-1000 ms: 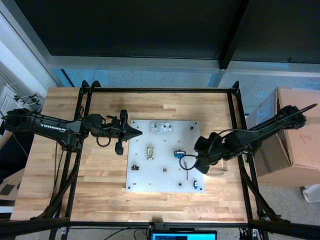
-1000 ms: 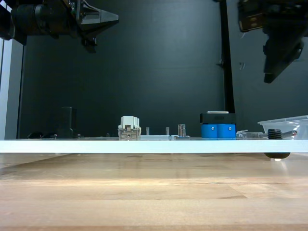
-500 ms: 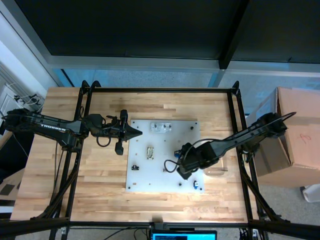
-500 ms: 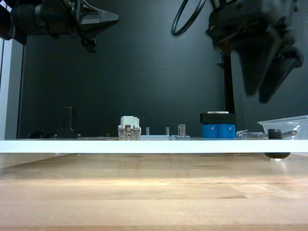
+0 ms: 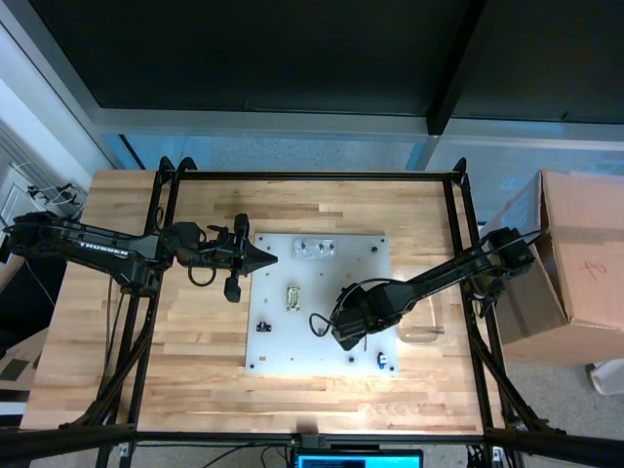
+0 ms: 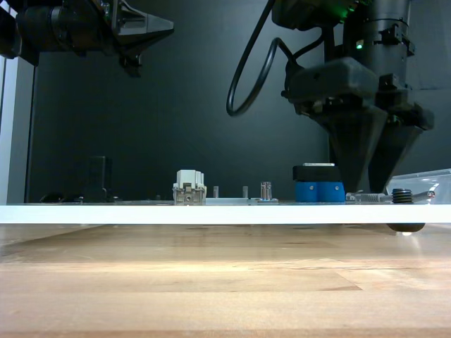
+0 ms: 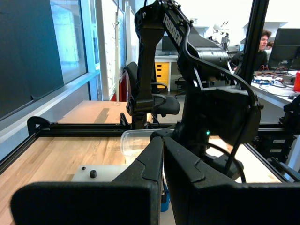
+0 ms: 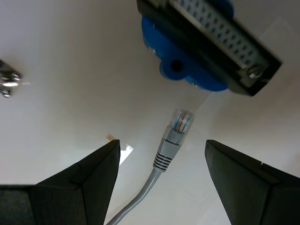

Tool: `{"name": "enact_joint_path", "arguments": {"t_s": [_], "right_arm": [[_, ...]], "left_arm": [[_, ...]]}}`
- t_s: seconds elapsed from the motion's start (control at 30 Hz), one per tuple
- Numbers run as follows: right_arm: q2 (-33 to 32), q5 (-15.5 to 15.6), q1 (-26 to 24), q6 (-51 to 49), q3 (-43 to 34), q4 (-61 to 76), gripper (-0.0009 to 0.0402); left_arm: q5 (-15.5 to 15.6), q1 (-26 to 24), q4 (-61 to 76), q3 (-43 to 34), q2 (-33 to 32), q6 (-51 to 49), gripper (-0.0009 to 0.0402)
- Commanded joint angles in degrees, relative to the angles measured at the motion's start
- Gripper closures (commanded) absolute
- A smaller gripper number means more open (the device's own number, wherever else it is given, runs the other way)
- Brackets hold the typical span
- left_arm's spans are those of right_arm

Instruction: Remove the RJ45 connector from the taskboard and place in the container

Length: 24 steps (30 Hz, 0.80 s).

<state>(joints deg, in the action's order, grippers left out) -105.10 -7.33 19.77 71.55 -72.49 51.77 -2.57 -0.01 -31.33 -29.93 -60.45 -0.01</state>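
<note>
The right tool (image 6: 368, 189) has moved a good way in one second. It was high up by the container (image 5: 425, 328) off the board's right edge. Half a second ago it had swung in over the board (image 5: 292, 343), still raised. Now it is down with its tips at board level, just beside the blue connector (image 8: 187, 70). Its fingers (image 8: 75, 185) stand apart, and the wrist view shows the RJ45 (image 8: 177, 127) lying between them, touched by neither.

The RJ45 itself has not moved. It rests on the white board with its clear tip pointing at the blue connector and its grey cable (image 8: 140, 201) trailing back toward the camera. It looks to be lying flat and not plugged into a socket, though the views do not show whether a clip or seat under it holds it down.

The left tool (image 7: 163, 138) has not changed. It hangs high over the board's left edge with its fingers together and nothing in them.

So the reach looks finished and the grasp not yet begun. The likely next step is to close on the plug body, then lift and carry it right to the container. The blue connector close by leaves little room for drift.
</note>
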Motion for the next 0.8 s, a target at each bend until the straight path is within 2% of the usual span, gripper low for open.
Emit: {"name": "enact_joint_path", "arguments": {"t_s": [0.03, 0.17, 0.27, 0.8], "right_arm": [[-0.9, -0.1, -0.4, 0.0, 0.1, -0.1, 0.0142], [-1.3, -0.1, -1.0, 0.0, 0.2, -0.3, 0.0148], [-1.3, -0.1, -1.2, 0.0, 0.2, -0.3, 0.0170], [-1.3, 0.0, -1.3, -1.4, 0.4, -0.2, 0.0377]], "left_arm": [[0.0, 0.0, 0.0, 0.0, 0.0, 0.0, 0.0393], [0.0, 0.0, 0.0, 0.0, 0.0, 0.0, 0.0393], [0.0, 0.0, 0.0, 0.0, 0.0, 0.0, 0.0393], [0.0, 0.0, 0.0, 0.0, 0.0, 0.0, 0.0393]]}}
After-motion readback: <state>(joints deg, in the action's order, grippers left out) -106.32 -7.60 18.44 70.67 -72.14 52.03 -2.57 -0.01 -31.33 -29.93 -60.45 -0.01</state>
